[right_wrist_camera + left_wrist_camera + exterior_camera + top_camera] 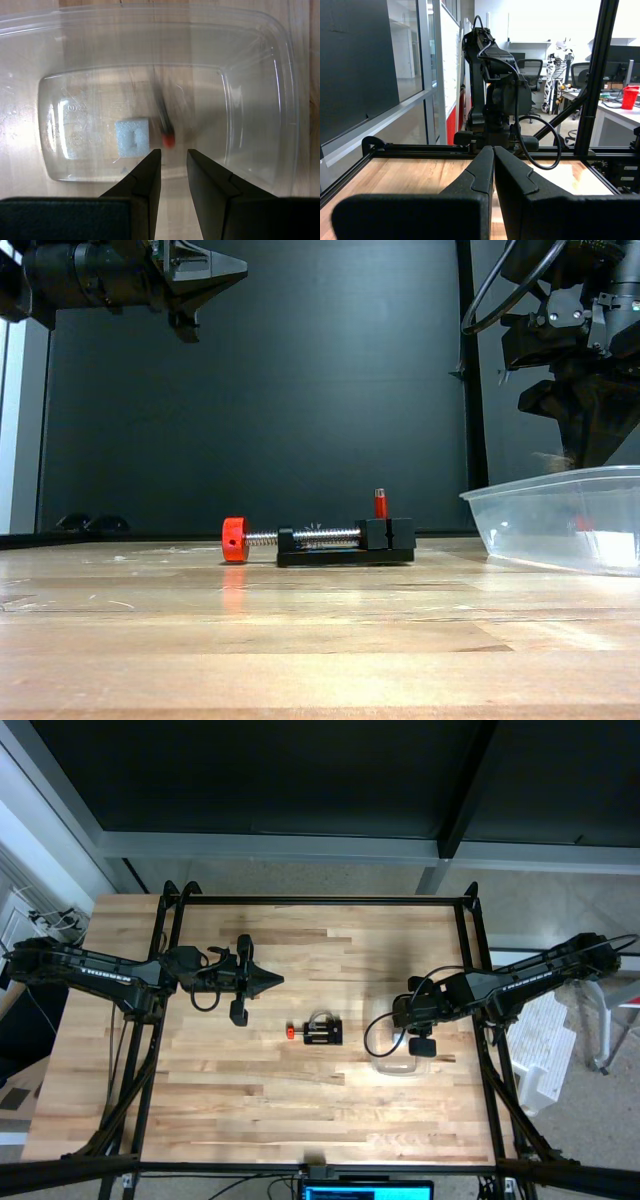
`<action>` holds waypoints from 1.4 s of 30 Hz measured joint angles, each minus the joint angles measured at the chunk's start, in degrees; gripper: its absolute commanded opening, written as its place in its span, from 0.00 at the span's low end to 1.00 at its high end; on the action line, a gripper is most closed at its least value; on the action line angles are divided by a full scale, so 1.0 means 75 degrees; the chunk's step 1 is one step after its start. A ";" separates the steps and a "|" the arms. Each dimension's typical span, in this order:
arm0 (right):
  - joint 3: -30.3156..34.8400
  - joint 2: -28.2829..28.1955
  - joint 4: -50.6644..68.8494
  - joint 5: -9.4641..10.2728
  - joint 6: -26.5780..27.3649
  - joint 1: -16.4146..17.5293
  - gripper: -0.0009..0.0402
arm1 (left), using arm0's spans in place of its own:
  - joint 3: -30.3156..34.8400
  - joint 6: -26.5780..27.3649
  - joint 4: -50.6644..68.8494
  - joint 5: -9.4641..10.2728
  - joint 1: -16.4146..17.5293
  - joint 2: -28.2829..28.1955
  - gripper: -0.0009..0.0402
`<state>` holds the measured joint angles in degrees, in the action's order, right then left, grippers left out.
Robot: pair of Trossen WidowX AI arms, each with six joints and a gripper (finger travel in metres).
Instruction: Remove the RCA connector from the receptacle and place in the container
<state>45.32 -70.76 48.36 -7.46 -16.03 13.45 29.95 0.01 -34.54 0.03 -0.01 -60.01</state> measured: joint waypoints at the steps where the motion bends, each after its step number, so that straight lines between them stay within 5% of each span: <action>1: -0.0003 0.0000 0.0000 0.0000 0.0000 0.0000 0.20 | -0.0003 0.0000 0.0000 0.0003 0.0000 0.0000 0.02; 19: -0.0015 0.0099 -0.0201 -0.0017 0.0122 0.0009 0.22 | -0.0003 0.0000 0.0000 0.0003 0.0000 0.0000 0.02; 26: 0.0009 0.0985 -0.1848 -0.0204 0.0592 -0.0073 0.14 | 0.0000 0.0000 0.0003 0.0003 0.0000 0.0000 0.02; 33: 0.0012 0.1480 -0.3424 -0.0259 0.1352 -0.0627 0.08 | -0.0003 0.0000 0.0000 0.0003 0.0000 0.0000 0.02; 42: 0.0265 0.1550 -0.5077 0.0356 0.2124 -0.1195 0.02 | 0.0000 0.0000 0.0000 0.0003 0.0000 0.0000 0.02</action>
<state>47.31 -59.13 10.28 -4.80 -0.10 4.49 29.95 0.01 -34.54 0.05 -0.01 -60.01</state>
